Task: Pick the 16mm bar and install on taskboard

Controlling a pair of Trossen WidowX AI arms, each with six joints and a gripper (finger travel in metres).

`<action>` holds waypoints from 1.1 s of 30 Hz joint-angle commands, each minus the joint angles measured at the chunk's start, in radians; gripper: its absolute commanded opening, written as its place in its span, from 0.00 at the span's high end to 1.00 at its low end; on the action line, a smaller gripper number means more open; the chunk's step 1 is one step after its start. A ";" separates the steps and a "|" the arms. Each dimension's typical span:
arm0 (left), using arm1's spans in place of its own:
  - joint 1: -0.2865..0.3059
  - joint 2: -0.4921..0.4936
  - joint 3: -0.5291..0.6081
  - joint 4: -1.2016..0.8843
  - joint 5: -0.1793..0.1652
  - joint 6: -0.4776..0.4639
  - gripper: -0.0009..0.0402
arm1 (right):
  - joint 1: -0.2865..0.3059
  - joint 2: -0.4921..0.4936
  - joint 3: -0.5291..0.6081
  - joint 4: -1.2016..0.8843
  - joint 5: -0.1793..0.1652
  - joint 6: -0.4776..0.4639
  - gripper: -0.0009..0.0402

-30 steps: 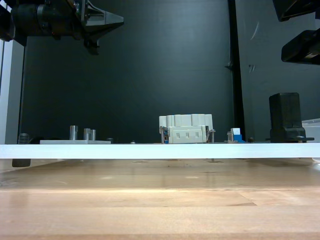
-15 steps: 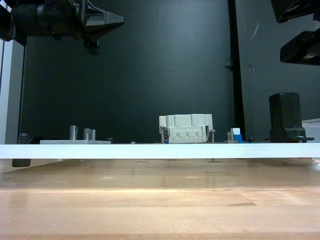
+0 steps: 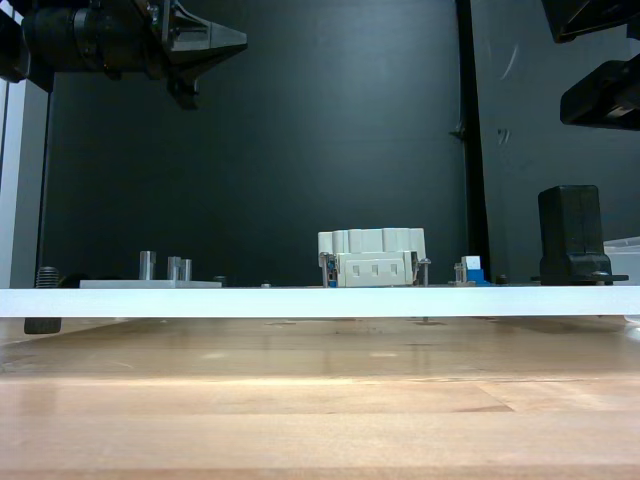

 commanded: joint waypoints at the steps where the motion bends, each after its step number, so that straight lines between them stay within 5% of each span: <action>1: 0.000 0.000 0.000 0.000 0.000 0.000 0.98 | 0.001 -0.001 0.000 -0.001 0.000 0.000 0.97; 33: 0.000 0.000 0.000 0.000 0.000 0.000 0.98 | 0.001 0.003 -0.016 0.016 0.000 -0.004 0.97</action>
